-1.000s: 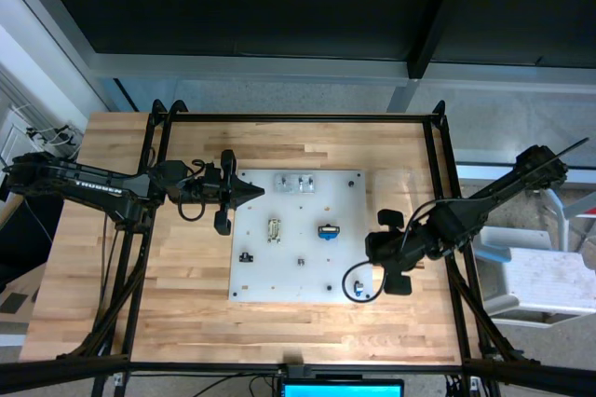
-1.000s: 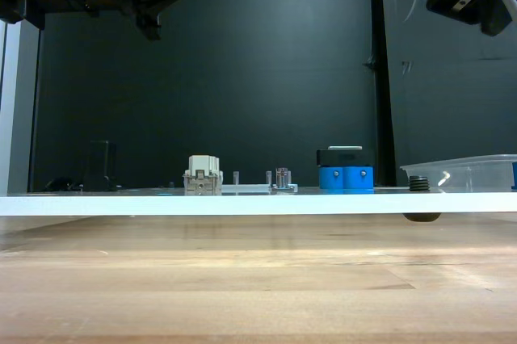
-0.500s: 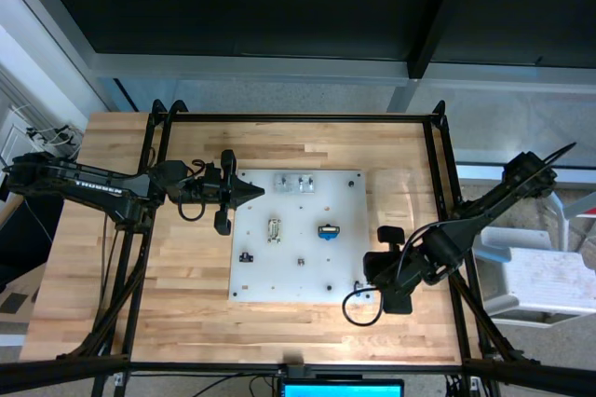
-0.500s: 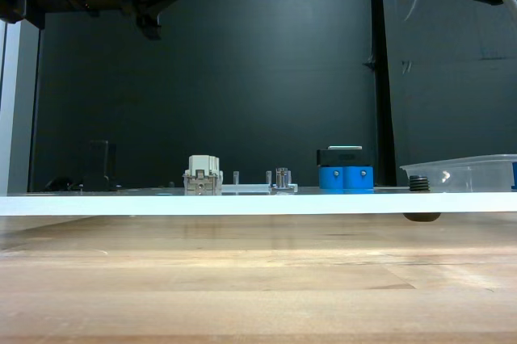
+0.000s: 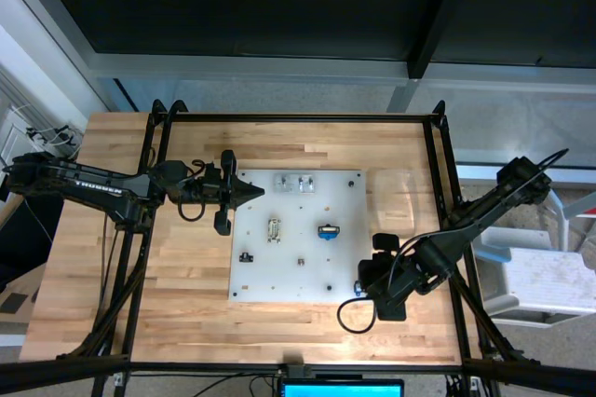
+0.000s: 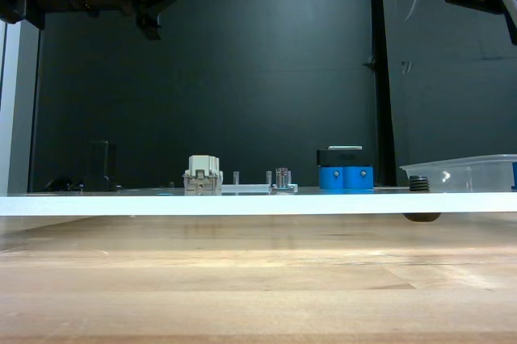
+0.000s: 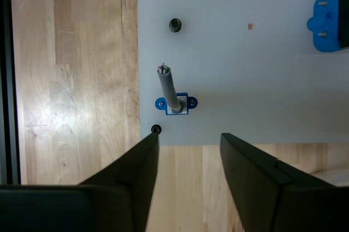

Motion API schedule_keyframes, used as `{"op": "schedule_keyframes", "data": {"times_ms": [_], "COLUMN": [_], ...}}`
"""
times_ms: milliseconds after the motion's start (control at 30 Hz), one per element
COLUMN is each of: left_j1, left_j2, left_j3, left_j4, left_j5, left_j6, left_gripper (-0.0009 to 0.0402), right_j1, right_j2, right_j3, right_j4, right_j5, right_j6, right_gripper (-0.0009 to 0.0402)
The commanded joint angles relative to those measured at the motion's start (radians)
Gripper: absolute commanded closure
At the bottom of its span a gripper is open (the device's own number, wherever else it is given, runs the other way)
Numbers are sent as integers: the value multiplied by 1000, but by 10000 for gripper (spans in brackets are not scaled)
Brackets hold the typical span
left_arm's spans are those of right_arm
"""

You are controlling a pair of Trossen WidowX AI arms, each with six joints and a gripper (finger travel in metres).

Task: Remove the rj45 connector and place it in the container

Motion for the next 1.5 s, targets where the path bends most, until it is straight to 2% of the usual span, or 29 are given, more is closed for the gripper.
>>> {"op": "schedule_keyframes", "data": {"times_ms": [33, 433, 900, 1500], "left_j1": [0, 0, 0, 0], "left_j2": [0, 0, 0, 0], "left_j3": [0, 0, 0, 0], "left_j4": [0, 0, 0, 0], "left_j5": [0, 0, 0, 0], "left_j6": [0, 0, 0, 0], "left_gripper": [392, 392, 392, 392], "right_j1": [-1, -2, -9, -30], "right_j2": [15, 58, 97, 97], "right_j3": [-2, -64, -68, -126], "right_j4": [2, 121, 145, 204], "right_j5": [25, 23, 24, 14], "right_j6": [0, -4, -12, -27], "right_gripper": [206, 204, 205, 206]}}
